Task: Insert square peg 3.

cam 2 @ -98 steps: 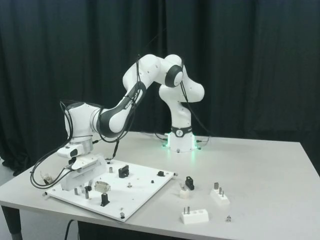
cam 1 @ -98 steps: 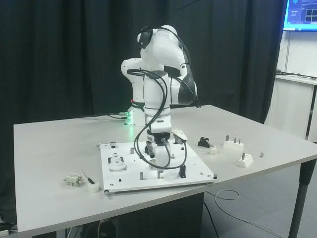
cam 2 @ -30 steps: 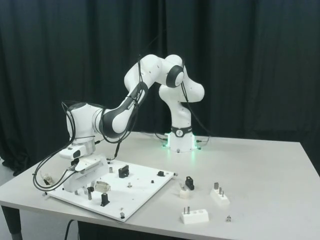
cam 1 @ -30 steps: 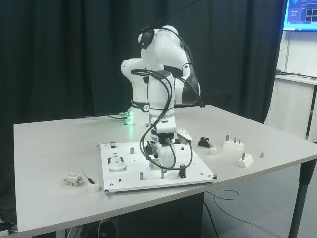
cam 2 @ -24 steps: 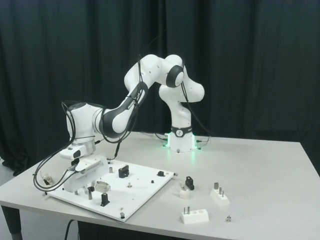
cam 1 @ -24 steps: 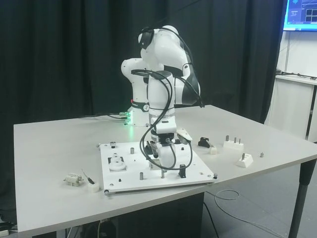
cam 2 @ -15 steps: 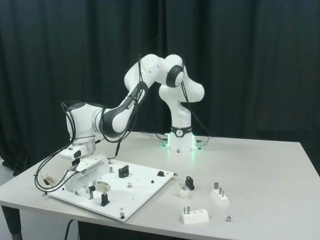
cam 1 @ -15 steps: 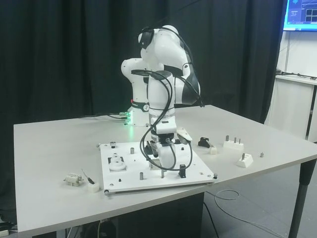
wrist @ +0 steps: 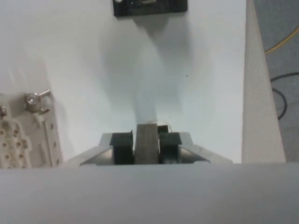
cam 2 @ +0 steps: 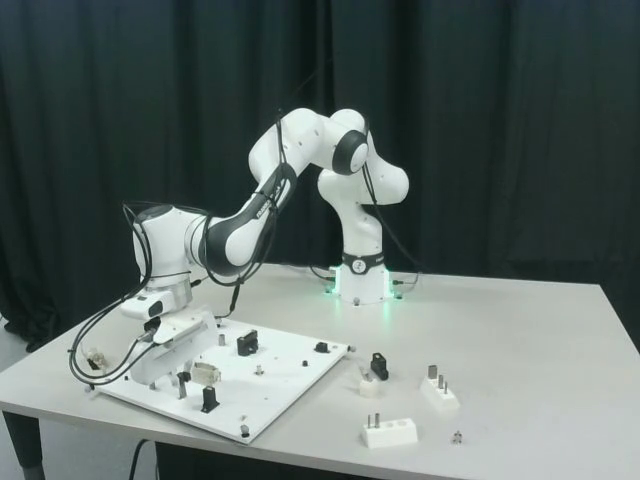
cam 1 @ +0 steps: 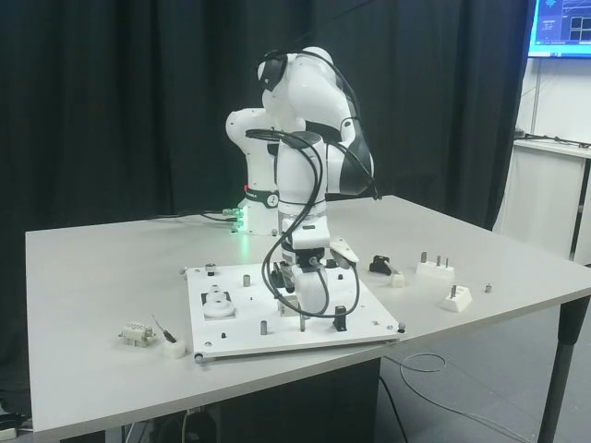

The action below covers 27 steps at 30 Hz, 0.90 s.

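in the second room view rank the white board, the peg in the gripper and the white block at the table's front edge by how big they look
1. White board, by far the largest.
2. White block.
3. Peg in the gripper, a thin stick, smallest.

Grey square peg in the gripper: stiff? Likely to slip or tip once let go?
The grey square peg looks rigid, probably metal: straight, flat sides. Those flat faces sit between the gripper's black pads, so twisting seems unlikely. It is slim and upright over the white board; released unseated, it could well topple.
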Each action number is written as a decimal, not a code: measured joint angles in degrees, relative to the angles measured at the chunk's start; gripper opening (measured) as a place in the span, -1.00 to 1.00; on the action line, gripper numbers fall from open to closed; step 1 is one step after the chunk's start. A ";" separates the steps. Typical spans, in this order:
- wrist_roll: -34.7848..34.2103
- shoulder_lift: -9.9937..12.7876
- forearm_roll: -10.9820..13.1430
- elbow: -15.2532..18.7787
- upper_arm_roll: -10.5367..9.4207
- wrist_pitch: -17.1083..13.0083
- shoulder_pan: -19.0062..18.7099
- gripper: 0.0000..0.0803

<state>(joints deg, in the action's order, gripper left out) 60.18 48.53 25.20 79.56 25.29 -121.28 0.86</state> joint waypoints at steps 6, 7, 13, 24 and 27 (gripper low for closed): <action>0.23 0.04 -0.09 0.00 -0.04 -0.51 -0.02 -0.71; 0.25 0.06 -0.09 0.00 -0.06 -0.65 -0.03 -0.71; 0.29 0.12 -0.09 0.00 -0.09 -1.01 -0.10 -0.71; 0.54 0.18 -0.48 0.03 -0.06 -1.49 -0.10 -0.71; 0.54 0.20 -0.97 0.05 -0.06 -1.62 -0.10 -0.71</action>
<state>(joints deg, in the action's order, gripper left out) 60.72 48.73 24.23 79.60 25.23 -122.91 0.75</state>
